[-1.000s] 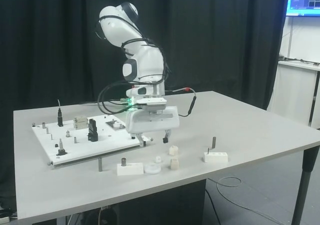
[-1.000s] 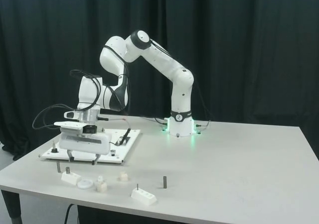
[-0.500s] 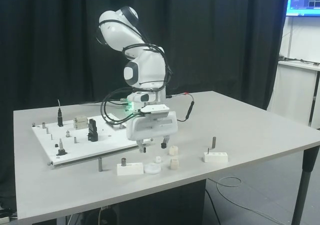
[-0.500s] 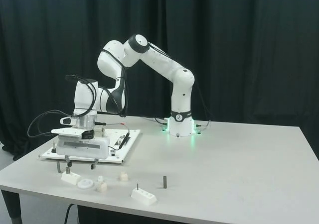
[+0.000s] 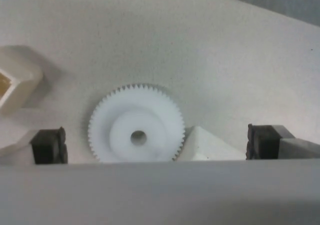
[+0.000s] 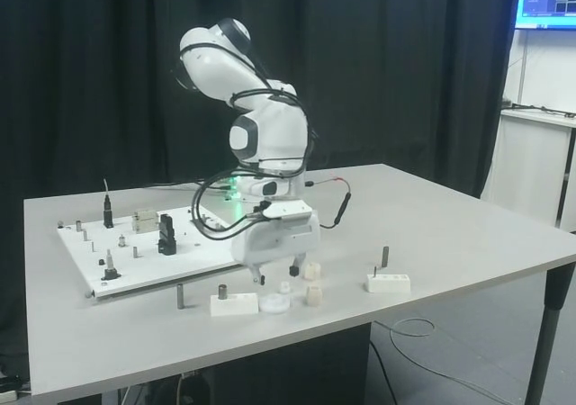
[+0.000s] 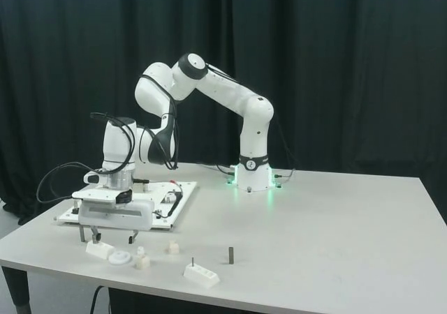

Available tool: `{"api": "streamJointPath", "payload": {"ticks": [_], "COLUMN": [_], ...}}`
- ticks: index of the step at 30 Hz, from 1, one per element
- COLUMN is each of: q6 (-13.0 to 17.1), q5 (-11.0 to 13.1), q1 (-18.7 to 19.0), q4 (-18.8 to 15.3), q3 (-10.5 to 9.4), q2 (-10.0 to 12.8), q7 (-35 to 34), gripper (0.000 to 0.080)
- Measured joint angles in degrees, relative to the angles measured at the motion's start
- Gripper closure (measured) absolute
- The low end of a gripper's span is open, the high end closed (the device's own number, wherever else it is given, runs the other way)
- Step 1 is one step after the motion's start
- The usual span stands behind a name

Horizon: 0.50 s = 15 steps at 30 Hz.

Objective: Pick large gear.

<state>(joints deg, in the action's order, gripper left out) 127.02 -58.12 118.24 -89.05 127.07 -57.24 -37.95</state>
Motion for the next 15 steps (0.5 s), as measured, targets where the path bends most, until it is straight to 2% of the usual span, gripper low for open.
{"api": "streamJointPath", "payload": {"ticks": [9,15], "q6": [-3.27,-4.65], "q5": [-2.23,-3.02], "q1": [0.23,0.83], "q4": [1.77,2.85], "q3": [-1.39,-1.60], "q2": [-2.23,-3.17], "q7": [0.59,1.59], "gripper": [0.0003,0.0003]}}
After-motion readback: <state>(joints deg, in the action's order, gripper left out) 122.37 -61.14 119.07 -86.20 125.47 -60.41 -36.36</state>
